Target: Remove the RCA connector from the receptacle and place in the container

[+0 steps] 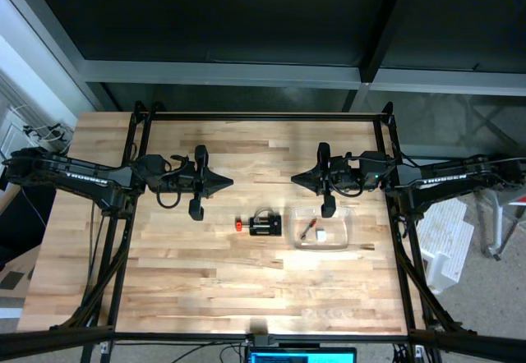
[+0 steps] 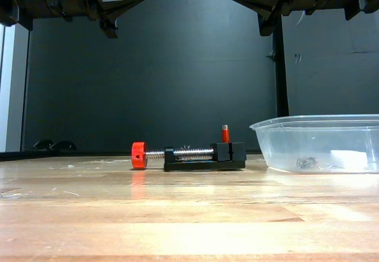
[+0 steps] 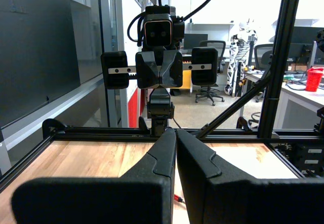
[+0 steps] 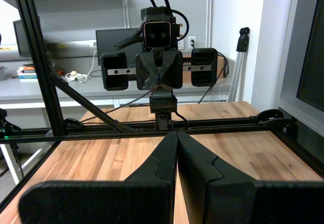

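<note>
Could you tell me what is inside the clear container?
The container holds the RCA connector and a white cube; only its floor beneath them is hidden. Left gripper and right gripper hover shut above the table.

You're in a robotics lab: a wooden table caged by a black metal frame, with the left gripper and right gripper held high over it, tips pinched together, facing each other. Behind the arms you'll see office chairs, a desk with a monitor and a tripod — shared workroom furniture.
</note>
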